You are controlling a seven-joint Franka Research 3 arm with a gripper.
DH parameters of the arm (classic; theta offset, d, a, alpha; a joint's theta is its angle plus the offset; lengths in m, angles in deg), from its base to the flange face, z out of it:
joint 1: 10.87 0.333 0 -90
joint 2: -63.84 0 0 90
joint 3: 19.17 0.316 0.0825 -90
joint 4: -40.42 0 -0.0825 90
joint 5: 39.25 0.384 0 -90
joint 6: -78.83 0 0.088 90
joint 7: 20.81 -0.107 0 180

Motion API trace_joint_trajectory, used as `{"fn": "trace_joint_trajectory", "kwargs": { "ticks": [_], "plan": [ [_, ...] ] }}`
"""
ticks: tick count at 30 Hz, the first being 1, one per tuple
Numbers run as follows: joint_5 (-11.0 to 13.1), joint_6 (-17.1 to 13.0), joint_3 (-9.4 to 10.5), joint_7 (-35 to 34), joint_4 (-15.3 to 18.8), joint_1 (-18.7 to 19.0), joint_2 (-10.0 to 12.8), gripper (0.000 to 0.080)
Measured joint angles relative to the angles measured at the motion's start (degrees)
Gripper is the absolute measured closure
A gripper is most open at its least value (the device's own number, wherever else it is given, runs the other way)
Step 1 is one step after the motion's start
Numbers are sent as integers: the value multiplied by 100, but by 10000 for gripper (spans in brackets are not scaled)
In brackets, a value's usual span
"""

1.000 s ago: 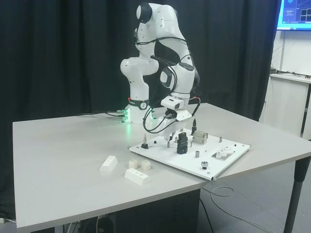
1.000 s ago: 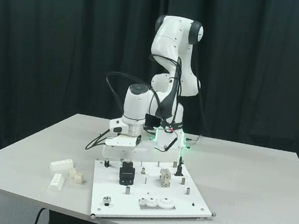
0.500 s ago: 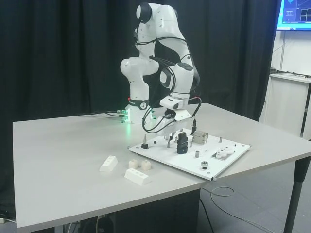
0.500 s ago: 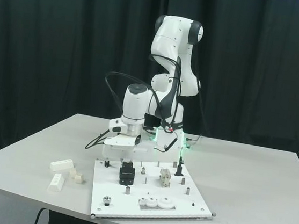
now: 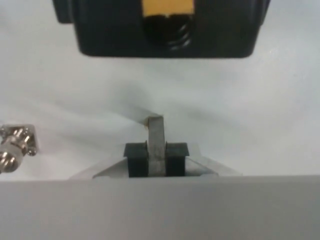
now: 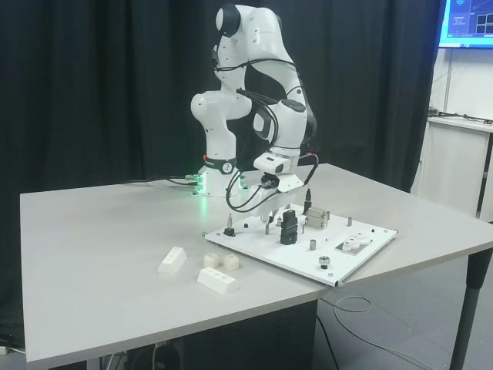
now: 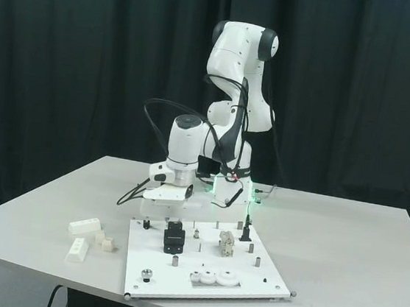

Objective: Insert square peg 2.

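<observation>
White arm (image 6: 254, 92) is being seen bent low over the far edge of a white board (image 6: 304, 247), which is lying on the grey worktop (image 6: 100, 231).

Fingers (image 5: 156, 159): being shown in the wrist view as two black pads (image 5: 134, 159) closed on a grey square peg (image 5: 155, 145). The peg is being held upright between them, its end standing clear of the pads above the white surface.

Black block (image 5: 165, 27): being shown beyond the peg in the wrist view, apart from it, with a threaded hole in its face.

Metal connector (image 5: 15, 147): being seen off to one side of the peg, apart from it.

Board fittings: a black clamp (image 6: 287, 227) near the middle, a metal bracket (image 6: 316, 220) beside it, several short posts, and white gears (image 7: 213, 277) near the front edge.

White blocks (image 6: 200, 268): being shown as a loose group on the worktop beside the board, not touching it.

Green light (image 6: 202, 183): being shown at the arm's base.
</observation>
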State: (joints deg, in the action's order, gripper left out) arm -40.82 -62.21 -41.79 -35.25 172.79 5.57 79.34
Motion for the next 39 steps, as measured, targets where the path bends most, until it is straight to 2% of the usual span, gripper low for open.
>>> {"fn": "trace_joint_trajectory", "kwargs": {
  "ticks": [9, 26, 39],
  "plan": [
    [-68, -23, 1, 247, -1, 0, 3, 732],
    [-291, -98, 21, 302, -2, -11, 17, 732],
    [-306, -18, 50, 304, -3, -11, 3, 732]
  ]
}}
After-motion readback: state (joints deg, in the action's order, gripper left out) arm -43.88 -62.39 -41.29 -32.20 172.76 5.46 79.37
